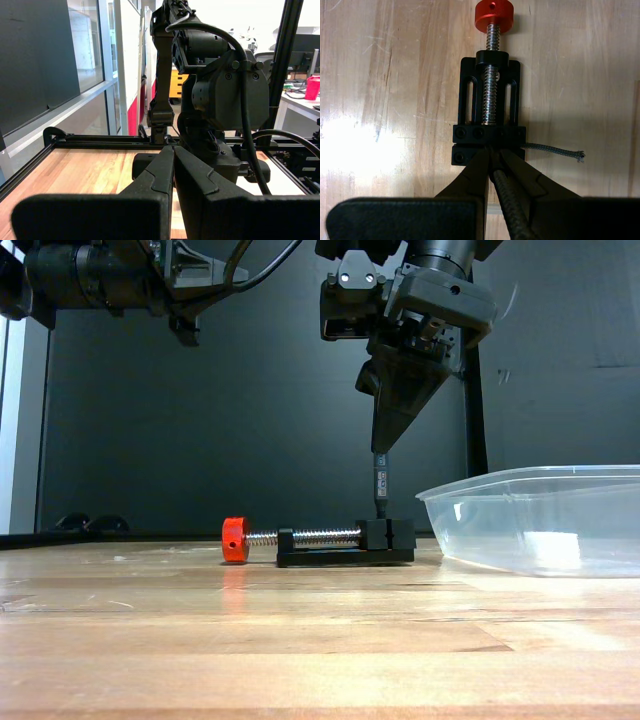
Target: Remove the USB-C connector from taskboard and place in the container
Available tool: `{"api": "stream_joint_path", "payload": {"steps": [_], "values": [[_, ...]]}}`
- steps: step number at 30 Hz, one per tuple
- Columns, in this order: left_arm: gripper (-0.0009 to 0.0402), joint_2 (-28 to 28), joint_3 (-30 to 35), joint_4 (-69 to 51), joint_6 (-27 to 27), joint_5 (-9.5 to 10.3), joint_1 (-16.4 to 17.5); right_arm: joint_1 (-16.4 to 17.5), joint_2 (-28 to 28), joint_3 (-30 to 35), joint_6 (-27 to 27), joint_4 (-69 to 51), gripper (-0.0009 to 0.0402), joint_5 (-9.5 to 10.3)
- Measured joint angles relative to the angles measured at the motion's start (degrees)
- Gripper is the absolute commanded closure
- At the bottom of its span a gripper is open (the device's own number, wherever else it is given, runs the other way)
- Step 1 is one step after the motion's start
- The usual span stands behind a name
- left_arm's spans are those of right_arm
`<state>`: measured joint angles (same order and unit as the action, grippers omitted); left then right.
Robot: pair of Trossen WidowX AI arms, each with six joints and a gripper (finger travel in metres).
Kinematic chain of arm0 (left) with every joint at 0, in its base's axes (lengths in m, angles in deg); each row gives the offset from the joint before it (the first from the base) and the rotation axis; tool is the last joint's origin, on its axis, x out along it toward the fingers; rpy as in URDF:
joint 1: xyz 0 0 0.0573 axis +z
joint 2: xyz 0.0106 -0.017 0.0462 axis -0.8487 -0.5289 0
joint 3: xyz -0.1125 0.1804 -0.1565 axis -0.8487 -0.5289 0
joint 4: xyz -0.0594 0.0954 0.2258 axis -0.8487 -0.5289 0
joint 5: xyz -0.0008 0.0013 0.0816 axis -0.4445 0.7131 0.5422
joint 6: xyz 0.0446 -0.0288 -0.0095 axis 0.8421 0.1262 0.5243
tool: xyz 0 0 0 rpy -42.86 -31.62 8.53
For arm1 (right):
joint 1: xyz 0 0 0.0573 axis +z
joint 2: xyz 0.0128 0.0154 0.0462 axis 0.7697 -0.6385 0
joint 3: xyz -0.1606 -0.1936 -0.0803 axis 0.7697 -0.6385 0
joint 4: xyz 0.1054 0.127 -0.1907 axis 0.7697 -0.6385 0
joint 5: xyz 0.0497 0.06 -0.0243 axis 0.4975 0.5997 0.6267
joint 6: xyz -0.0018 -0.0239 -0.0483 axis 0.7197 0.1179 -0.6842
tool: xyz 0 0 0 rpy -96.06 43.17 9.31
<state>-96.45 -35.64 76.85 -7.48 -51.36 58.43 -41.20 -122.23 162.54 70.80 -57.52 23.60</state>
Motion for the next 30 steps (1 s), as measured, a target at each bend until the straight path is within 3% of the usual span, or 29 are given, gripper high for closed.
{"api": "stream_joint_path", "payload": {"steps": [30], "values": [[0.0393,0.0,0.0,0.0,0.0,0.00,0.0,0.2,3.9,3.8,0.0,-4.7,0.0393,-1.40]]}}
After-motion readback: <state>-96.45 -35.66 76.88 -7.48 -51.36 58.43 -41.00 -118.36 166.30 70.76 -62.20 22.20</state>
